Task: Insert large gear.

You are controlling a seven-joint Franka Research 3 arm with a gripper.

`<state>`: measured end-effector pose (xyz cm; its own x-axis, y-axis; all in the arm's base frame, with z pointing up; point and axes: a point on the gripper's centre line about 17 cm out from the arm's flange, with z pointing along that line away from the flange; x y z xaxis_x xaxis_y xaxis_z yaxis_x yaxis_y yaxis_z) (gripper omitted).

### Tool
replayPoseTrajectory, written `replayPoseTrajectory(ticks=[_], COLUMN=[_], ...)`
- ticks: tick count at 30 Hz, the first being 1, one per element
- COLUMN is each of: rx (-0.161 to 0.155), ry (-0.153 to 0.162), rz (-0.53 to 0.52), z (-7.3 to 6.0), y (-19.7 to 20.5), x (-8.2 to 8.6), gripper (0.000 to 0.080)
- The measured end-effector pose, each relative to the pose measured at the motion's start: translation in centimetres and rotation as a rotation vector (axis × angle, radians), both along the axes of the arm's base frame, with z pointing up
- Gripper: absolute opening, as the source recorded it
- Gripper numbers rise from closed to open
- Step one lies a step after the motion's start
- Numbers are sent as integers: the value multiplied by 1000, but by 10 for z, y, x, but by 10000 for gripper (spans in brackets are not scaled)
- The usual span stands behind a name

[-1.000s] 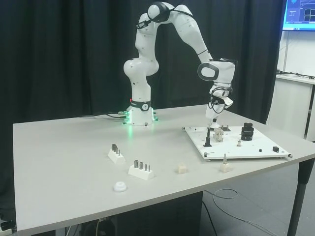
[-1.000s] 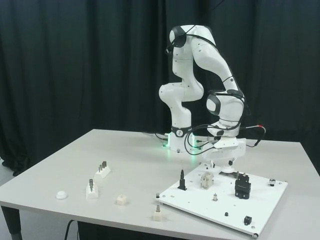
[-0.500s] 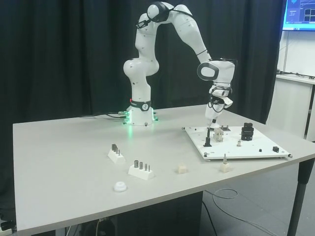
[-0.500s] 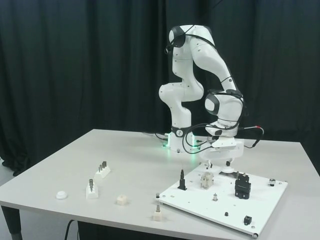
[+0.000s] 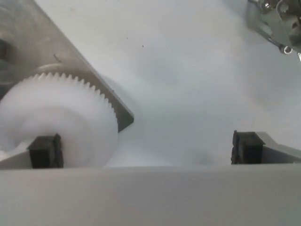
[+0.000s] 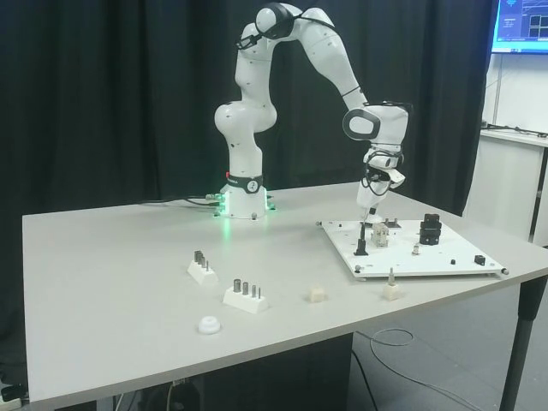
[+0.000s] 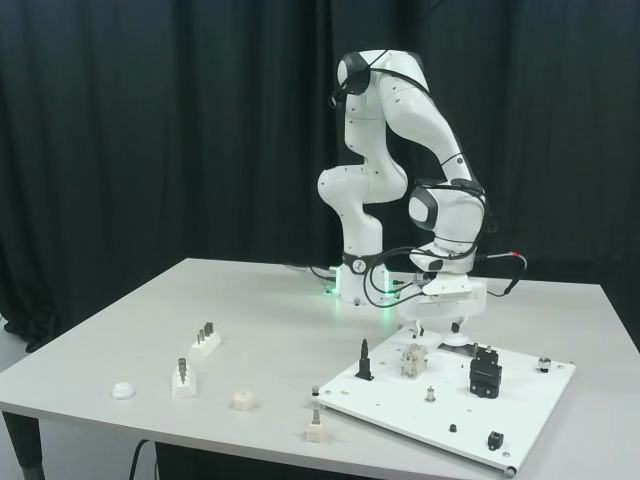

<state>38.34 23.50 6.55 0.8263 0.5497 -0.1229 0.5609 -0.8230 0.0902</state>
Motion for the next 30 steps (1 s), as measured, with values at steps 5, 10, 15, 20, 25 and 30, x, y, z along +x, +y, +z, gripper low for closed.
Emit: replayPoseTrajectory(ticks=[5, 10, 15, 20, 25, 30], rx=[5, 8, 8, 8, 9, 9], ry=[-4, -5, -5, -5, -5, -5], rz=[5, 14, 18, 19, 19, 20], z=[0, -1, -1, -1, -1, -1], y=[3, 7, 8, 8, 8, 9], x=[0, -2, -4, -4, -4, -4], gripper=[800, 800, 800, 800, 800, 800])
